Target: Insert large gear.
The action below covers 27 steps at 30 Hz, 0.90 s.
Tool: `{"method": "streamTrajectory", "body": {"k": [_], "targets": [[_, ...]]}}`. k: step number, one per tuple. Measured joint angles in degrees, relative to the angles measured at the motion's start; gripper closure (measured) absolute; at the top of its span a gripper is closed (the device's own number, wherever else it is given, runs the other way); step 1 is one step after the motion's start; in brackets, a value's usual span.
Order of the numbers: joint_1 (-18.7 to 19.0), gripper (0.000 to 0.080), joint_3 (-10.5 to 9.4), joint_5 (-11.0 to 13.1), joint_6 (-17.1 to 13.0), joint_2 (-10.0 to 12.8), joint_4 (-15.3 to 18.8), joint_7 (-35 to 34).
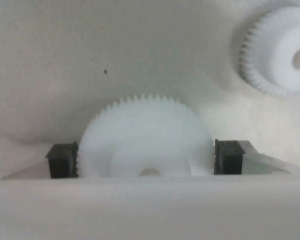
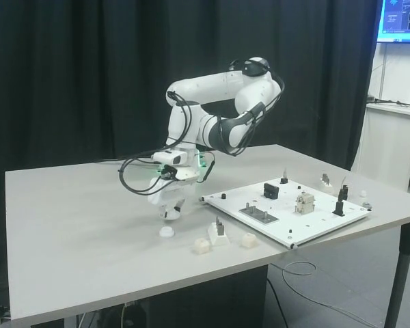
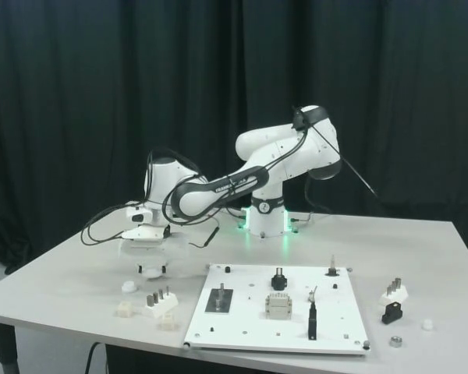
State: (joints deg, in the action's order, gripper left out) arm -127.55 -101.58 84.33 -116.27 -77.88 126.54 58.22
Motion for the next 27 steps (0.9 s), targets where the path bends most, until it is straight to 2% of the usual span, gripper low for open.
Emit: {"method": "streamTrajectory", "body": {"k": [18, 27], "targets": [[0.06, 0.0209, 1.71, -1.73, 0.0, 0.48, -0.99, 0.0], [0.06, 0.0209, 2.43, -1.78, 0.03, 0.69, -1.2, -0.5]]}}
